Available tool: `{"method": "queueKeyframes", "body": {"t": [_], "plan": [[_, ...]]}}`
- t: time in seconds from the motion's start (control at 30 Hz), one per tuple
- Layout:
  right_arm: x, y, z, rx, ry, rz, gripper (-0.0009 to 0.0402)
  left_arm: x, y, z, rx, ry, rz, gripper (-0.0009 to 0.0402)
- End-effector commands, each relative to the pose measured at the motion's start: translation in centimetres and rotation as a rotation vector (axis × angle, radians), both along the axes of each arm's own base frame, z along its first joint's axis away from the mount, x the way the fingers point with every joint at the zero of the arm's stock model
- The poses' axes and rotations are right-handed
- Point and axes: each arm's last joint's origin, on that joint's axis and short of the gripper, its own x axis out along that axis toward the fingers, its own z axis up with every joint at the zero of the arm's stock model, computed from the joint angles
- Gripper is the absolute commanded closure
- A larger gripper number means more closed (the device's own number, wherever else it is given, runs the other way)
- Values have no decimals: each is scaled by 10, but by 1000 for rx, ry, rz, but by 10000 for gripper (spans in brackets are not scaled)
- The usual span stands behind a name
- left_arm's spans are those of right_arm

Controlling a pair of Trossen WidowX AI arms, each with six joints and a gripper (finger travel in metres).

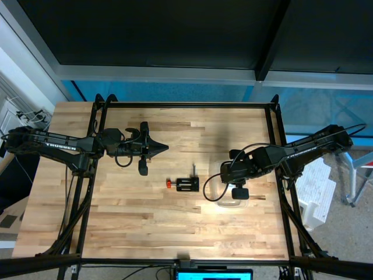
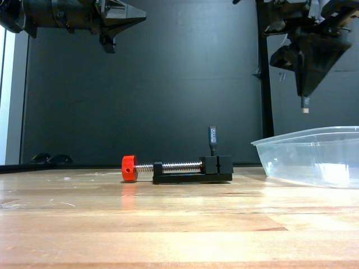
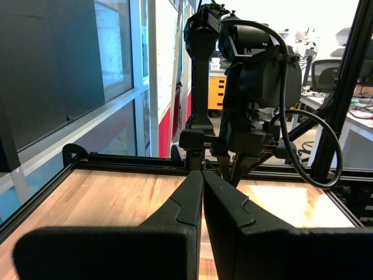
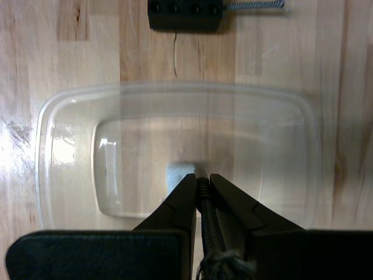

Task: Pick the usb-c connector and install on the hub

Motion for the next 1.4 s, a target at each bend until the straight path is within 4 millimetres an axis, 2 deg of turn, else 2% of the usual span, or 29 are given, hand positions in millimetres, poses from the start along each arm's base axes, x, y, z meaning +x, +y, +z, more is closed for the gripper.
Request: {"method": "queueKeyframes", "body": {"t": [0.03,0.63,1.13,1.4], "plan": [[6,-1,4,-5,-9,13,393,0,0,0,0,0,0,393],[52,0,19,-56,-8,172,393,0,0,0,0,0,0,393],[98,-6,15,-35,1,223,393,0,0,0,0,0,0,393],[116,-6,12,-51,2,270,393,0,0,0,0,0,0,393]]}}
